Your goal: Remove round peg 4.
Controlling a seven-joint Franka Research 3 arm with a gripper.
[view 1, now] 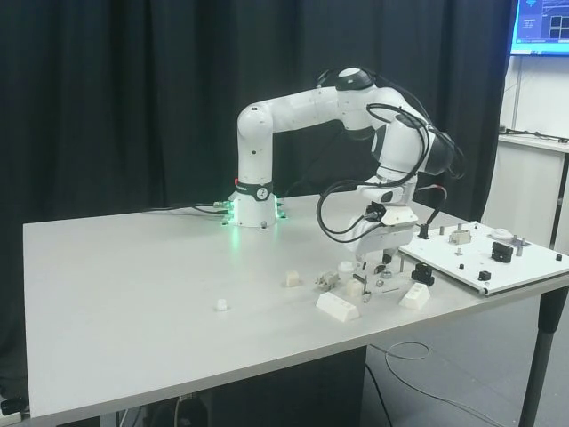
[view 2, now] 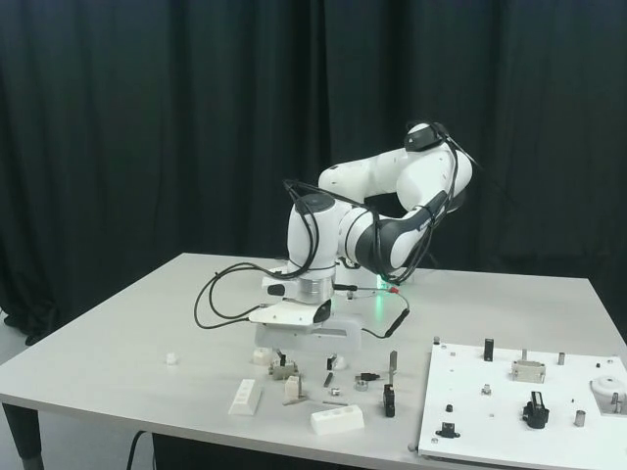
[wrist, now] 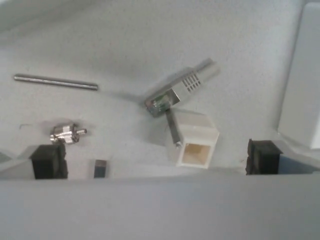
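Grey table (view 1: 133, 267) under everything, with the white Franka arm (view 1: 302, 102) bent down toward the front edge, just short of the white peg board (view 2: 509, 401) at one end. Gripper (wrist: 155, 160) hung low over a scatter of loose parts, jaws spread wide and gripping nothing, black pads (wrist: 47, 161) well apart.

Best guess for round peg 4 (wrist: 55, 81): the thin metal rod that lay flat on the table, off the board and apart from the pads. If so, looked basically done, with only backing away left. Couldn't rule out one of the short pegs (view 2: 560, 358) standing on the board though, in which case not started.

Clutter-wise: white socket block (wrist: 194, 140) sat right between the pads, white plug (wrist: 182, 90) touching its corner, then a small metal fitting (wrist: 66, 133) near one pad. Would've had to lift clear of those before swinging anywhere.
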